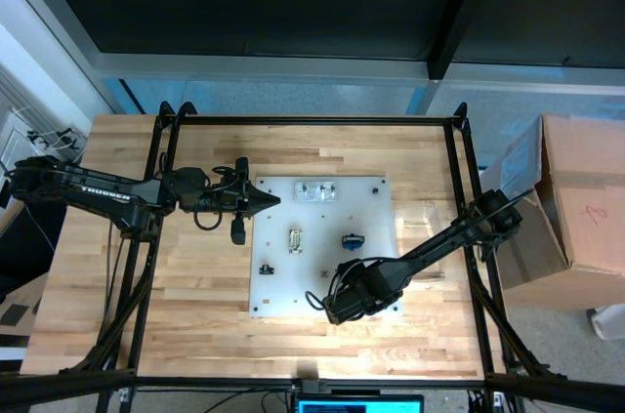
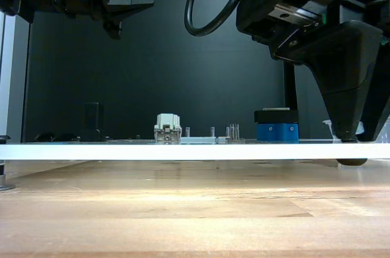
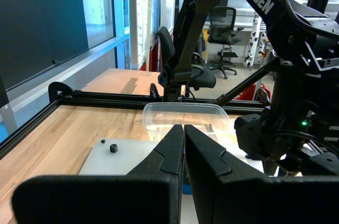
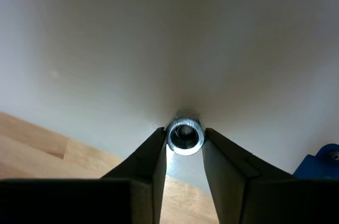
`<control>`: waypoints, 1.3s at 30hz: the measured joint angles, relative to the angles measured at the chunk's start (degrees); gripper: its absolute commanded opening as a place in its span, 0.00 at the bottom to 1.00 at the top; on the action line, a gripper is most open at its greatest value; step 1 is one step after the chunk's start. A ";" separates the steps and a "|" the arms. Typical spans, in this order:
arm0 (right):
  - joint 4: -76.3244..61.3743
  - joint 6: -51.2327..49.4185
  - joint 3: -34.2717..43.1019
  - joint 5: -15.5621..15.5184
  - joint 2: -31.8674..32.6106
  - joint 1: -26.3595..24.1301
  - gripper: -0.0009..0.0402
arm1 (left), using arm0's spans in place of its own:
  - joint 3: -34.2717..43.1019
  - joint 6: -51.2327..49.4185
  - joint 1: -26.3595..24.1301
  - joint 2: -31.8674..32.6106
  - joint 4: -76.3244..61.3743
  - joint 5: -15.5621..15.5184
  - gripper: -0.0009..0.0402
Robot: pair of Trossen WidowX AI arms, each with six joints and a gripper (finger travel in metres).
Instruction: Unfasten the M12 nut and place it in the container
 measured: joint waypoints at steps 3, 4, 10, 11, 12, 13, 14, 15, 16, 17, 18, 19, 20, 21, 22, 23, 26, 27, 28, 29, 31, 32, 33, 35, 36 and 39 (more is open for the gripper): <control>0.09 -1.79 0.00 -0.46 -0.13 0.00 0.09 | 0.02 -0.02 0.00 0.00 0.00 -0.02 0.02; 0.11 -2.80 0.00 -0.46 -0.15 0.02 0.07 | 0.02 -0.02 0.00 0.00 0.00 0.00 0.02; 0.22 -12.09 0.04 0.04 -0.17 -0.04 0.03 | 0.02 0.00 0.00 0.00 0.00 0.00 0.02; 0.15 -13.77 0.04 -0.42 -0.17 -0.07 0.03 | 0.02 0.00 0.00 0.00 0.00 0.00 0.02; 0.09 -15.15 0.04 -0.94 -0.31 -0.11 0.03 | 0.00 -0.02 0.00 0.00 0.00 -0.02 0.02; -0.02 -16.48 0.04 -1.36 -0.42 -0.15 0.04 | 0.00 0.00 0.00 0.00 0.00 0.00 0.02; -0.15 -17.86 0.04 -1.38 -0.61 -0.15 0.04 | 0.02 0.00 0.00 0.00 0.00 0.00 0.02; -0.33 -19.28 0.04 -1.31 -0.92 -0.15 0.04 | 0.00 0.00 0.00 0.00 0.00 0.00 0.02; -0.46 -20.33 0.04 -1.31 -1.33 -0.15 0.03 | 0.02 0.00 0.00 0.00 0.00 0.00 0.02; -0.50 -21.16 0.02 -1.46 -1.84 -0.17 0.03 | 0.00 -0.02 0.00 0.00 0.00 0.00 0.02; -0.66 -21.68 0.04 -1.84 -2.25 -0.20 0.03 | 0.02 0.00 0.00 0.00 0.00 0.00 0.02; -1.11 -22.16 0.04 -2.08 -2.58 -0.22 0.03 | 0.02 0.00 0.00 0.00 0.00 0.00 0.02; -1.90 -22.27 0.04 -2.05 -2.84 -0.20 0.03 | 0.02 0.00 0.00 0.00 0.00 0.00 0.02; -2.71 -22.27 0.04 -2.25 -3.13 -0.20 0.03 | 0.02 0.00 0.00 0.00 0.00 -0.02 0.02; -3.15 -22.27 0.02 -2.45 -3.50 -0.15 0.03 | 0.00 -0.02 0.00 0.00 0.00 0.00 0.02; -3.30 -22.27 0.02 -2.60 -4.00 -0.15 0.03 | 0.02 -0.02 0.00 0.00 0.00 -0.02 0.02; -3.65 -22.86 0.02 -2.60 -5.73 -0.39 0.04 | 0.02 -0.02 0.00 0.00 0.00 -0.02 0.02; -3.72 -23.93 0.11 -2.60 -6.08 -0.66 0.05 | 0.00 -0.02 0.00 0.00 0.00 0.00 0.02; -3.93 -25.20 0.35 -2.60 -6.23 -0.96 0.07 | 0.02 0.00 0.00 0.00 0.00 0.00 0.02; -4.44 -26.43 0.83 -2.58 -6.23 -1.33 0.09 | 0.00 0.00 0.00 0.00 0.00 0.00 0.02; -5.92 -28.46 2.21 -2.58 -6.23 -2.03 0.13 | 0.00 0.00 0.00 0.00 0.00 -0.02 0.02; -6.86 -29.22 3.10 -2.56 -6.25 -2.40 0.15 | 0.02 -0.02 0.00 0.00 0.00 0.00 0.02; -7.76 -30.05 4.04 -2.49 -6.29 -2.78 0.18 | 0.02 -0.02 0.00 0.00 0.00 -0.02 0.02; -9.62 -31.65 5.84 -1.92 -6.32 -3.45 0.23 | 0.02 -0.02 0.00 0.00 0.00 -0.02 0.02; -10.73 -32.15 6.80 -1.38 -6.19 -3.74 0.25 | 0.02 0.00 0.00 0.00 0.00 0.00 0.02; -14.99 -35.54 10.62 -0.33 -5.40 -4.46 0.31 | 0.02 0.00 0.00 0.00 -0.02 0.00 0.02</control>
